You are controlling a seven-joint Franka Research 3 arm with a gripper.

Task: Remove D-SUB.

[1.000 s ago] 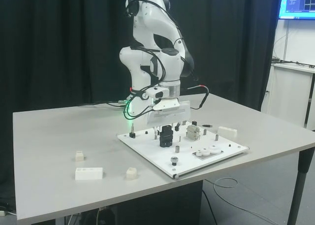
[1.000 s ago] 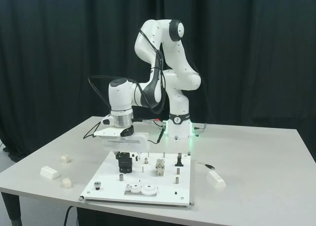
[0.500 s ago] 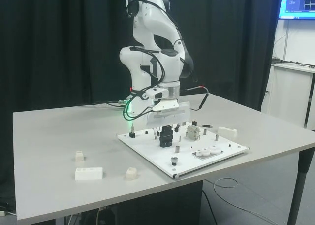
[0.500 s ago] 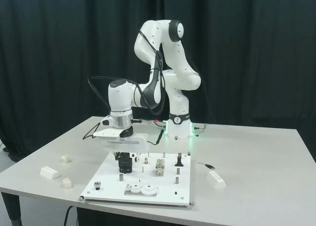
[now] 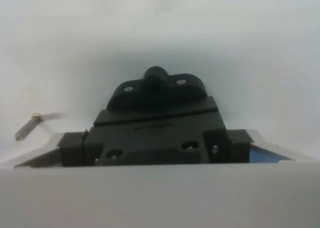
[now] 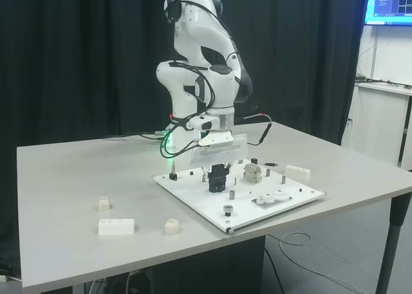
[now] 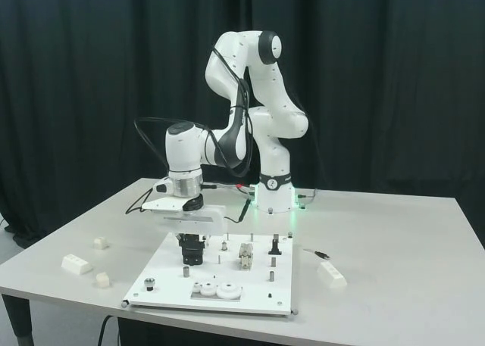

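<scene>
Wrist view shows the black D-SUB (image 5: 157,119) filling the middle of the frame, with a rounded knob at its far end, two small screws beside the knob and two holes nearer the camera. A black gripper finger (image 5: 71,149) presses against each flank of the connector, so the jaws are closed on it. Behind it spreads the white board (image 5: 240,48), and a small metal pin (image 5: 27,126) lies off to one side.

From the first room view, the D-SUB (image 6: 217,178) sits just above the white board (image 6: 193,188), near the board's middle, held under the gripper (image 6: 218,170) of the white arm (image 6: 199,62). Whether its underside touches the board, I cannot tell. On the same board stand a grey metal fixture (image 6: 252,172), a pair of white gears (image 6: 273,196), a short black peg (image 6: 226,209) and several thin posts.

In the second room view, the board rests on the grey table (image 7: 394,240). Three small white blocks (image 7: 76,264) lie on the table well apart from the board, and another white block (image 7: 332,274) lies on the board's other side. A green light (image 7: 261,204) glows at the arm's base.
</scene>
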